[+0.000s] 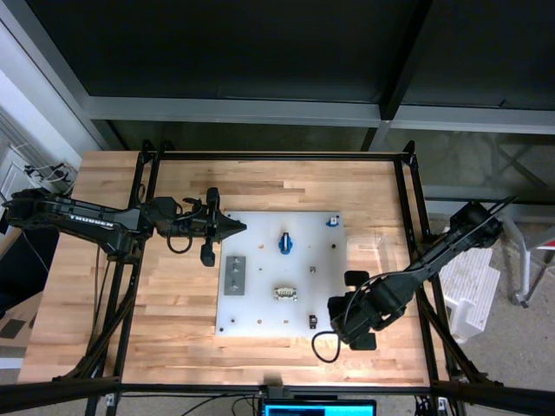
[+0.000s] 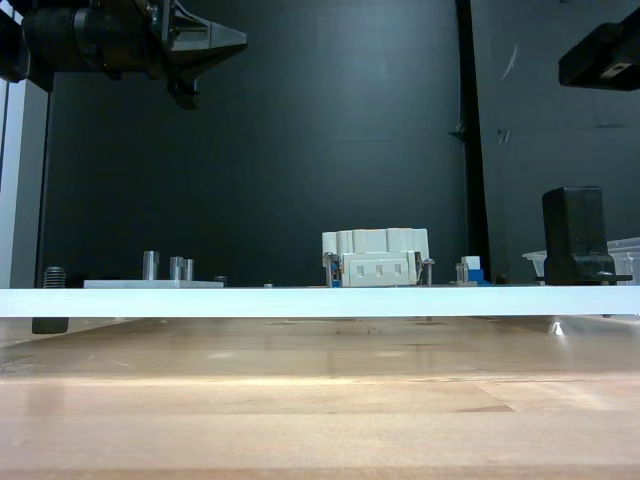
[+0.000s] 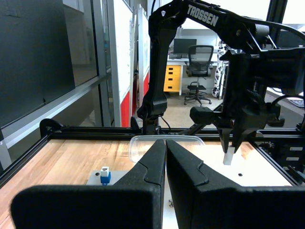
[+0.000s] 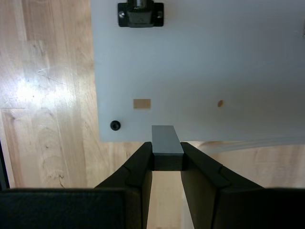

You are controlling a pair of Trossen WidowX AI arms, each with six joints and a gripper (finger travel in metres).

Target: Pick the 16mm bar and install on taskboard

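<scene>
Right gripper (image 4: 167, 160) (holding bar (image 4: 167, 140)), left gripper (image 1: 232, 227) flank taskboard (image 1: 256, 230).

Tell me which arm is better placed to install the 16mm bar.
Right: the right gripper holds the 16mm bar over the taskboard edge; the left gripper hovers shut and empty.

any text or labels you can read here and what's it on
"TROSSEN": on the right arm, whose right end effector holds the 16mm bar by the taskboard's near right corner.
Lettering on the left arm: too blurred to read; left end effector shut, above the taskboard's left edge.
</scene>
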